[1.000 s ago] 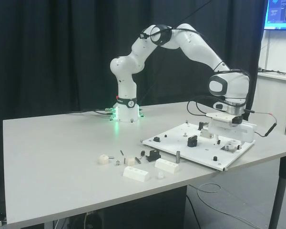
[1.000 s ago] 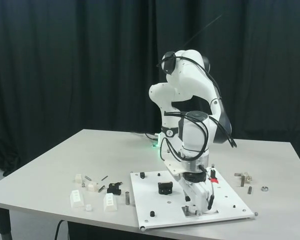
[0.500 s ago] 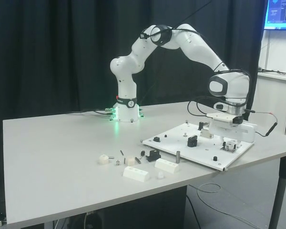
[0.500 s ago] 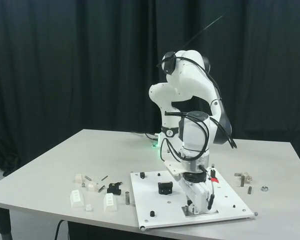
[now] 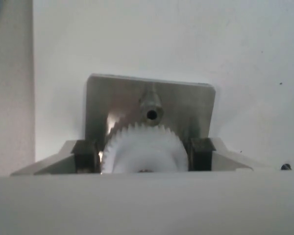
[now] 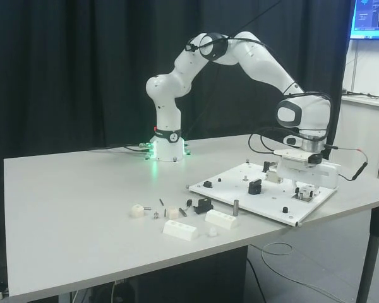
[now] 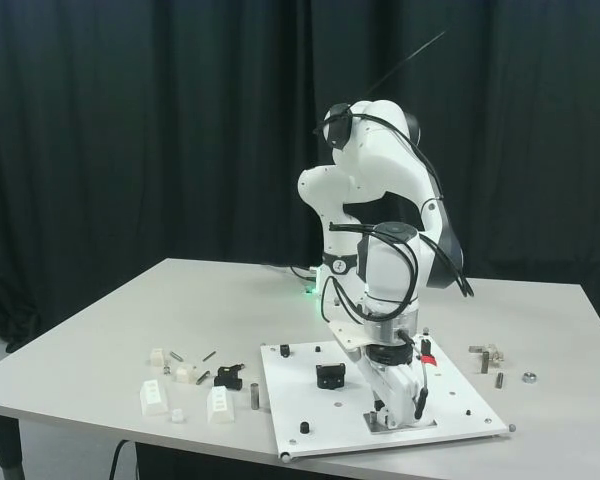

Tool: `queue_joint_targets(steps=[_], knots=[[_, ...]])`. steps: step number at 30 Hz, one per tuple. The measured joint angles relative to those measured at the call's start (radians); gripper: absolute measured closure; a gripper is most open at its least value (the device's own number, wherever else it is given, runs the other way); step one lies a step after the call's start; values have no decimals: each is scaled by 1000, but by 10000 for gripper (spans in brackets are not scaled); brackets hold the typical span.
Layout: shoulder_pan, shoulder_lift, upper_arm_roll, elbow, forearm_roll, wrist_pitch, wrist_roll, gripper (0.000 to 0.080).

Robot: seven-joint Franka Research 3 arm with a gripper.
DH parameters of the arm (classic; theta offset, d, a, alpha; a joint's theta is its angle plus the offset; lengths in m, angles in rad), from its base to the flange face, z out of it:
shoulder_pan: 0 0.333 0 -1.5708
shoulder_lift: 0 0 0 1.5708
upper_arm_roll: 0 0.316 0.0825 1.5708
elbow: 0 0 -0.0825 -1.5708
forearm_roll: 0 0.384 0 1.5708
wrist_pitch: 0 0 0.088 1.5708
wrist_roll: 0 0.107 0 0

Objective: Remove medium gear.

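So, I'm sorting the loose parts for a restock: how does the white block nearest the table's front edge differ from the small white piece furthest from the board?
The white block is long and low, while the small white piece is compact and roughly cube-like. The block is clearly the larger of the two. The block lies near the table's front edge, the small piece further back. Both are white and lie loose on the table, off the white board.

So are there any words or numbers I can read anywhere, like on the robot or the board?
None can be read.
The screen behind the table shows marks, too small to read.
The arm has a small mark near its base, too blurred to read.
The white gear, grey plate and white board show no writing.
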Motion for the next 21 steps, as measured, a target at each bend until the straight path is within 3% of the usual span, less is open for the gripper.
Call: queue_joint_targets(steps=[21], knots=[[8, -59, -18, 11, -15, -71, 0, 415]])
